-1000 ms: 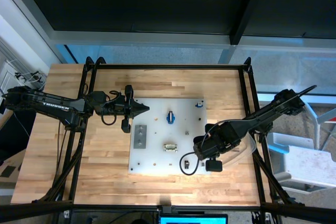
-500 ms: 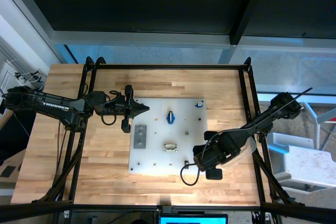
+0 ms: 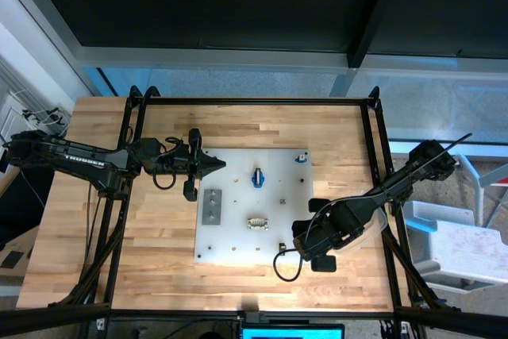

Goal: Pick the 16mm bar from the taskboard and place it in the container

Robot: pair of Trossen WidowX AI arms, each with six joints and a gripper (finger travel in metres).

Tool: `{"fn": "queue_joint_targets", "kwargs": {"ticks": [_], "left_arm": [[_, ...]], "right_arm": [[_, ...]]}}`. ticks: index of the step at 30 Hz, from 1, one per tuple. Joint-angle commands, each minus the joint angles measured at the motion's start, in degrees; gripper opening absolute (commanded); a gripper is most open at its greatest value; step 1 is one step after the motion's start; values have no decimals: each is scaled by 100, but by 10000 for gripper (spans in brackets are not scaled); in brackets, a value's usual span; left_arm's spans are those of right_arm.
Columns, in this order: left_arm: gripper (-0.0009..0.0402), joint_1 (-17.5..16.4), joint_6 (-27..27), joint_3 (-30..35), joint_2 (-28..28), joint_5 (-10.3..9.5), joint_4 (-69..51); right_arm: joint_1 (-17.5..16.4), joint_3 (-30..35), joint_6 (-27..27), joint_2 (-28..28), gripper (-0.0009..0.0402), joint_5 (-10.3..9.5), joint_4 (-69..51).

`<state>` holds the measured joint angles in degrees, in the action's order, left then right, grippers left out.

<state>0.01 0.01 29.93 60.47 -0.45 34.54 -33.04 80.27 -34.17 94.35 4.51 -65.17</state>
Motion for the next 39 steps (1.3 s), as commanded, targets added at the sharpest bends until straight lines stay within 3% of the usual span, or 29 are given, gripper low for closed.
{"fn": "queue_joint_targets", "kwargs": {"ticks": [1,7,13,39], "left_arm": [[0,-2,0,2,0,0,0],[0,0,0,2,0,0,0],[0,-2,0,2,2,0,0],[0,-2,0,2,2,0,0]], "right_arm": [[-2,-81,9,-4,83,-2,74],[-9,-269,11,-4,176,-4,330],[-26,-310,17,190,222,-4,404],[-114,-387,155,745,227,105,817]]}}
